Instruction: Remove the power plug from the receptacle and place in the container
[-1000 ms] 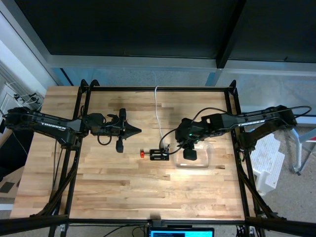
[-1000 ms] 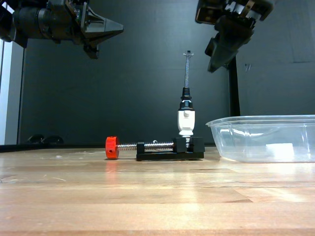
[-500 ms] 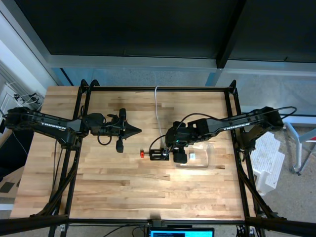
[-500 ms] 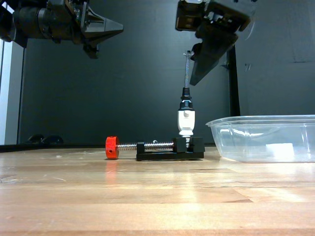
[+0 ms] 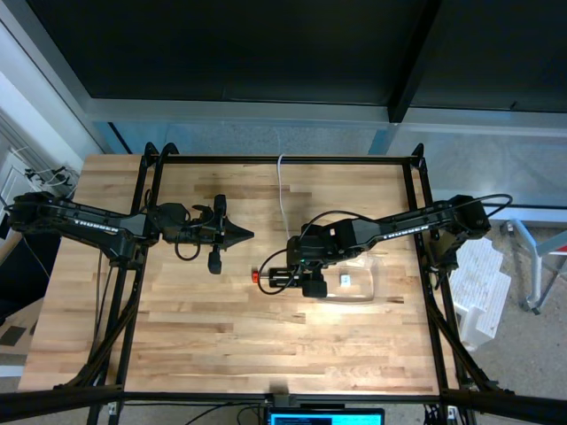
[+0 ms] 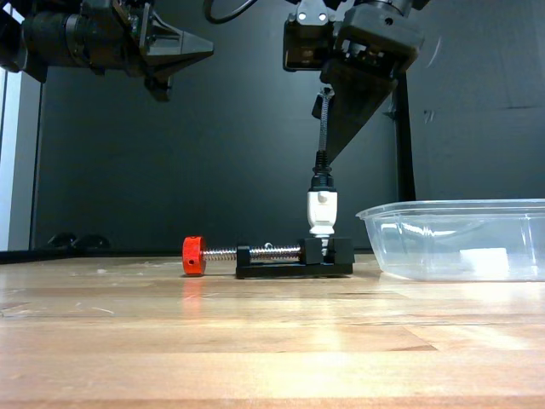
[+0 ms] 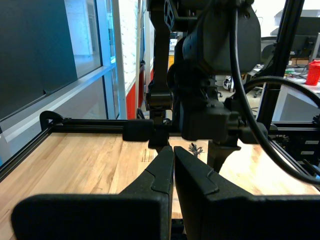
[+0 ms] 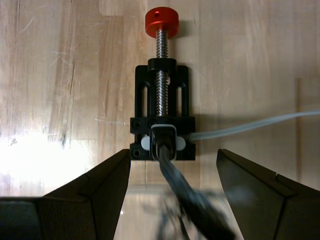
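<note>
- High view: the right gripper [image 5: 307, 276] reaches over the middle of the desk [image 5: 177, 336] and points down. The receptacle [image 5: 276, 278] lies right under its jaws, with the red tip [image 5: 257, 277] sticking out on the side away from the container [image 5: 370, 285]. The container sits just beside the jaws on the other side. The white cable [image 5: 283, 199] runs from under the jaws to the far edge of the desk.
- The left gripper [image 5: 246, 235] hangs well apart from these things and points toward the right arm.
- Low view: the plug [image 6: 321, 177] stands upright in the white face [image 6: 321, 209] of the receptacle [image 6: 294, 256], not pulled out. Its thin cord [image 6: 323, 119] rises straight up.
- The right gripper [image 6: 328, 152] points down from above, its jaws ending beside the cord, just over the plug body. I cannot tell if they touch it.
- The container [image 6: 451, 239] rests on the desk below the jaws and to one side, near the receptacle; the plug is not in it.
- The left gripper [image 6: 204, 47] is high and level, far from the plug.
- Left wrist view: the left gripper [image 7: 173, 160] has its jaws pressed together and holds nothing. The right arm [image 7: 215, 75] is straight ahead of them.
- Right wrist view: the right gripper [image 8: 173, 157] has its jaws wide apart and holds nothing. The plug [image 8: 162, 145] sits in the receptacle [image 8: 162, 121], centred between the jaws, beyond their tips. The blurred cord [image 8: 192, 207] lies in the gap between them. The red tip [image 8: 161, 22] is the part farthest from the jaws, and the white cable [image 8: 260, 122] goes off sideways past one jaw.
</note>
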You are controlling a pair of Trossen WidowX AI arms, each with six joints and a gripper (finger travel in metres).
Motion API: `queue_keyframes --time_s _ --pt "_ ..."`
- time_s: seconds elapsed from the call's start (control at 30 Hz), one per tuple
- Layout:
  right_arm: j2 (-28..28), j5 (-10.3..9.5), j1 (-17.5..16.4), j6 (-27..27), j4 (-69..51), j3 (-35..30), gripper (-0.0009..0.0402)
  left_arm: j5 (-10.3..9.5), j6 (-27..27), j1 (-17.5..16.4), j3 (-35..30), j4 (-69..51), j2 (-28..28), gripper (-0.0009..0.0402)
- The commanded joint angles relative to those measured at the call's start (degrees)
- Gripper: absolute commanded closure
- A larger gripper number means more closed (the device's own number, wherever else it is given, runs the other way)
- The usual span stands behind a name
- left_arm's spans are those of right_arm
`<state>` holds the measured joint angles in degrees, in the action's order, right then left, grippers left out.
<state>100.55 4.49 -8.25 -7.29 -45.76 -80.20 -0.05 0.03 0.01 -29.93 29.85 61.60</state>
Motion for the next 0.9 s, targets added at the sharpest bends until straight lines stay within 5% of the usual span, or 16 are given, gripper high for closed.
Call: queue_keyframes --time_s 0.03,0.9 --pt "1.01 0.04 -0.11 0.04 0.46 0.02 0.0153 0.02 -0.02 0.00 -0.02 0.02 0.00 0.0393" --pt "3.39 0.46 -0.52 0.02 2.75 0.46 0.0168 0.02 -0.02 0.00 -0.02 0.02 0.00 0.0393"
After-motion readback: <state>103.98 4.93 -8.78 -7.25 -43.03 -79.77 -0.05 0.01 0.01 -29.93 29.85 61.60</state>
